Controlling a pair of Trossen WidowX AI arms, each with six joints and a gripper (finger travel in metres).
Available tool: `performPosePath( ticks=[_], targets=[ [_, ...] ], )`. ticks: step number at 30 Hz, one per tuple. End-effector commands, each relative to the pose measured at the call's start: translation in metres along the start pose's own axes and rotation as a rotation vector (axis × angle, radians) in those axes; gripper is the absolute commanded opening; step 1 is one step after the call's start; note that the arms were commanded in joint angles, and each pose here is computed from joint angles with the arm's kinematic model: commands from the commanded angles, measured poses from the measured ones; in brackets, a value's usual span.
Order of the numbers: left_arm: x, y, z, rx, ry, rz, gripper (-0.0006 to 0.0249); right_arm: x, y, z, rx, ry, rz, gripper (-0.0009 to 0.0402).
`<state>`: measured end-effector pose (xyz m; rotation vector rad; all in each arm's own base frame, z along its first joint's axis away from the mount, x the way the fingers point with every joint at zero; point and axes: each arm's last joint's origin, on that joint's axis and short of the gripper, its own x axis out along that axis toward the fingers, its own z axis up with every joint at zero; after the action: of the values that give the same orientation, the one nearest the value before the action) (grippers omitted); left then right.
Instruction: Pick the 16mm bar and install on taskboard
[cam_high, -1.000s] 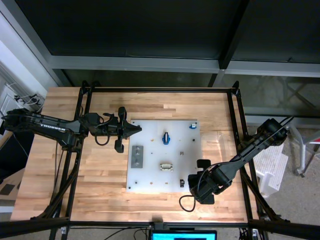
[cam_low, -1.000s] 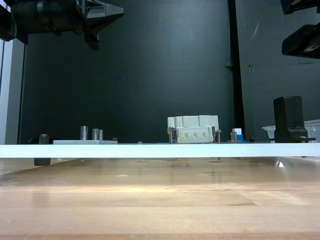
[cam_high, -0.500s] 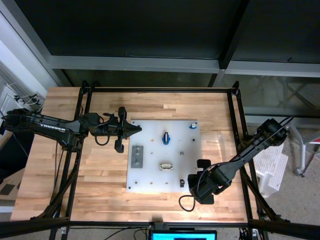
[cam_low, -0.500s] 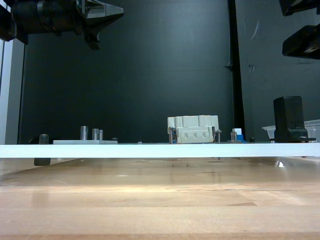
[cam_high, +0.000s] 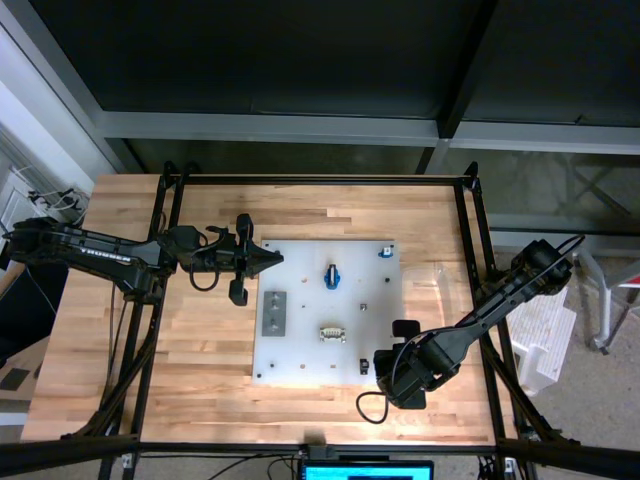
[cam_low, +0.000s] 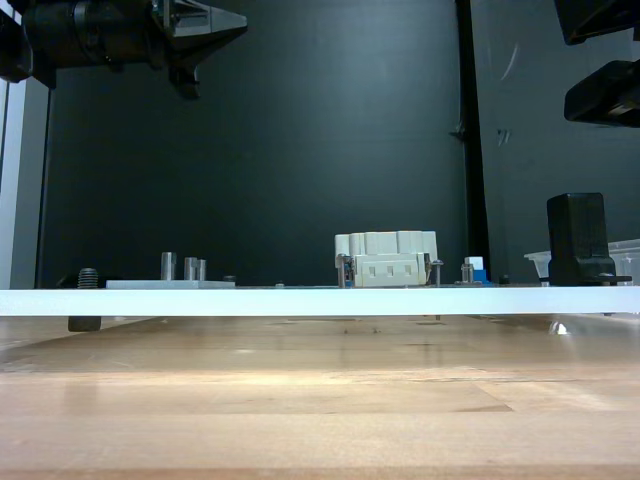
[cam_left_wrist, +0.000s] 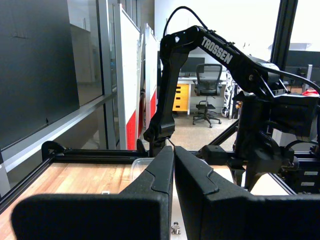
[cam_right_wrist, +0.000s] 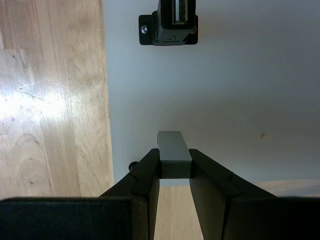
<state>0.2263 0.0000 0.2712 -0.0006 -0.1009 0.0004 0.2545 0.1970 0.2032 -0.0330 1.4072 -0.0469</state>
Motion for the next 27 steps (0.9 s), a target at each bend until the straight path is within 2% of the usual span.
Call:
performPosePath(
  ticks=[1,12,27],
  targets=[
    [0.0,0.0,0.0,0.0,0.0,0.0,0.0,0.003,0.0,-0.001,0.0,0.011,-0.003,0.0004],
    [0.0,0.0,0.0,0.0,0.0,0.0,0.0,0.001,0.0,0.0,-0.002,0.009,-0.001,0.0004],
    [0.0,0.0,0.0,0.0,0.0,0.0,0.0,-0.015,0.0,0.005,-0.034,0.011,-0.004,0.0004]
  ],
)
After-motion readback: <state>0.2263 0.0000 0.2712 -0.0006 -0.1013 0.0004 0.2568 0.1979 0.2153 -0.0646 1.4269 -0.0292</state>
